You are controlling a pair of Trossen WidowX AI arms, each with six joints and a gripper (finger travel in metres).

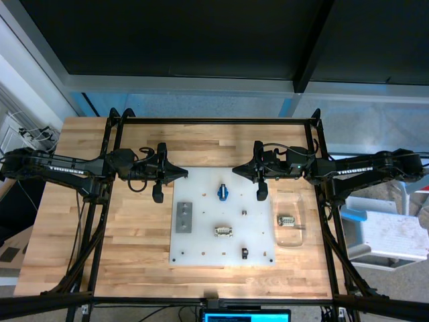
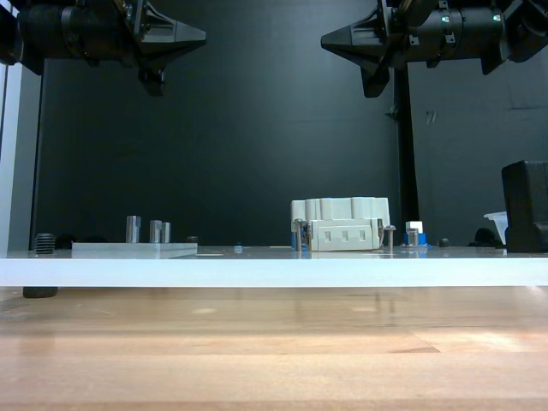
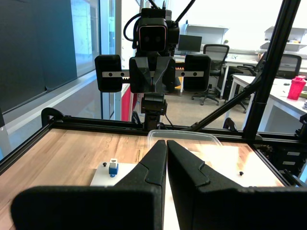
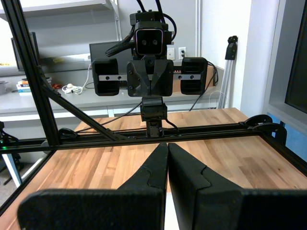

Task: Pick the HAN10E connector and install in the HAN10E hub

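Left gripper (image 1: pixel 184 174): held high over the far left corner of the white plate (image 1: pixel 201 248), pointing inward. Its fingers (image 3: pixel 153 165) are pressed together and hold nothing.
Right gripper (image 1: pixel 236 170): held high over the plate's far edge, right of centre, pointing inward toward the left gripper. Its fingers (image 4: pixel 154 167) are closed against each other and hold nothing.
HAN10E connector (image 1: pixel 287 221): lies loose in a clear tray (image 1: pixel 301 240) on the bench, just beside the plate's right edge. It is well apart from both grippers.
HAN10E hub (image 1: pixel 224 231): fastened flat on the plate, about midway between its left and right edges and toward its near edge. Nothing is seated in it.
White plate: lies flat at the middle of the bench (image 1: pixel 100 241).
Grey metal block (image 1: pixel 184 217): sits on the plate near its left edge, left of the hub.
Blue upright part (image 1: pixel 222 192): stands on the plate toward the far edge, between the two gripper tips in the high view.
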